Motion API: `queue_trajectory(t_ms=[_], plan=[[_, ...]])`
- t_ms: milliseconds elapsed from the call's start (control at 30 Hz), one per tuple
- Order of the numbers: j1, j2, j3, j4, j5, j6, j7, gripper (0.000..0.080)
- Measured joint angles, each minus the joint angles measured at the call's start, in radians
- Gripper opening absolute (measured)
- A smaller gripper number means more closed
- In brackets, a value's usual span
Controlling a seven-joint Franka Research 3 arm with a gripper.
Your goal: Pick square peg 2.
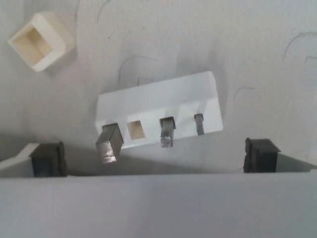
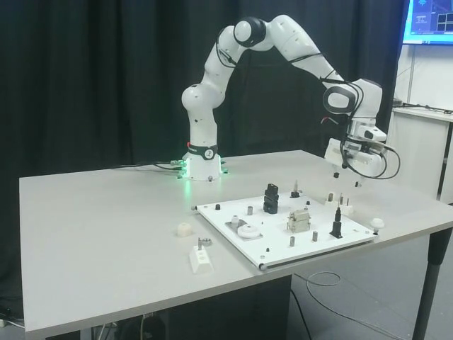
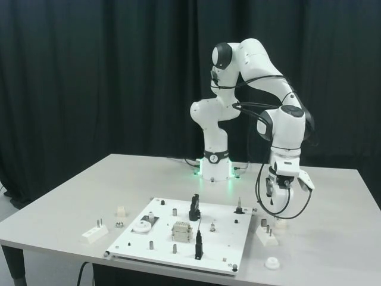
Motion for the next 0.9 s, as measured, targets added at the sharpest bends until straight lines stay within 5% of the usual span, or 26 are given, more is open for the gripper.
queue_trajectory(t_ms=[900], plan=[[0.009,-0.025,-0.007,0.011,0.000,-0.008,0.124,0.0800]])
